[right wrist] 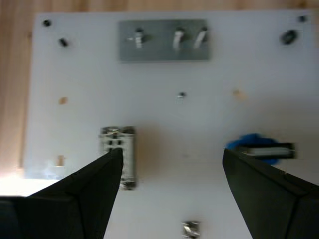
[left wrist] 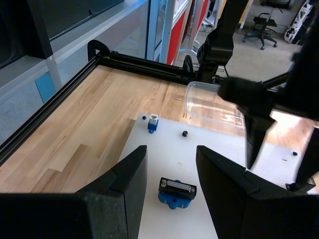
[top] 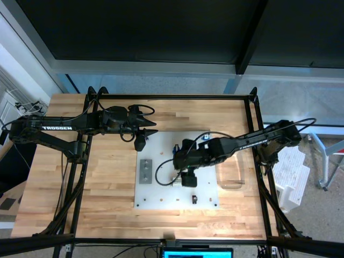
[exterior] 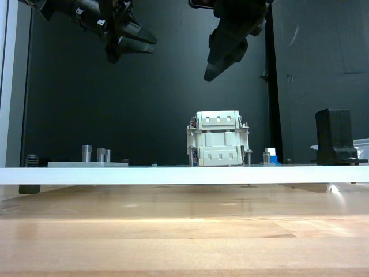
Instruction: Pick the HAN10E connector and install on the hub
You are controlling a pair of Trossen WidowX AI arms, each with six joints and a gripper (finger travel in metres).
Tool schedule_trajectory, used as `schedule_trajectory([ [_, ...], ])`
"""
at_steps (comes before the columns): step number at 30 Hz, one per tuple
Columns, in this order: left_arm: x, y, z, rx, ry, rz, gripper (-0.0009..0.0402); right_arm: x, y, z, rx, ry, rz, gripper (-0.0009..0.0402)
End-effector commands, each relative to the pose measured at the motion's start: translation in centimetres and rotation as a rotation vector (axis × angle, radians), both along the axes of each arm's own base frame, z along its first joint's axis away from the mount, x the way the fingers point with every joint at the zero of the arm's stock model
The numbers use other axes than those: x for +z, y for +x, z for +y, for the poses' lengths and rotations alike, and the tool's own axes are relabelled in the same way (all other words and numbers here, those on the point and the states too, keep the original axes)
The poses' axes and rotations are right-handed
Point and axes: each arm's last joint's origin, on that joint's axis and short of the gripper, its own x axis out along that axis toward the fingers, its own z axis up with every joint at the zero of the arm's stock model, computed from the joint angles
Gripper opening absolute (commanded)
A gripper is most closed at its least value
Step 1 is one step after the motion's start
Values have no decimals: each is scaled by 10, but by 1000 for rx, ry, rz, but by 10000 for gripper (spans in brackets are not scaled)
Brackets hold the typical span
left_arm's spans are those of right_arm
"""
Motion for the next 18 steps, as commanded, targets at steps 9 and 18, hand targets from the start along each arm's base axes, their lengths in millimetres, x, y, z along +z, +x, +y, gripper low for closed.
schedule_trajectory([
  [9,-1,0,1,12,4,3,131,35,-48,-55,-81,1,-304,221],
  [18,2,1,1,17,25,-23,129,61,-78,-81,-33,-9,-484,135],
])
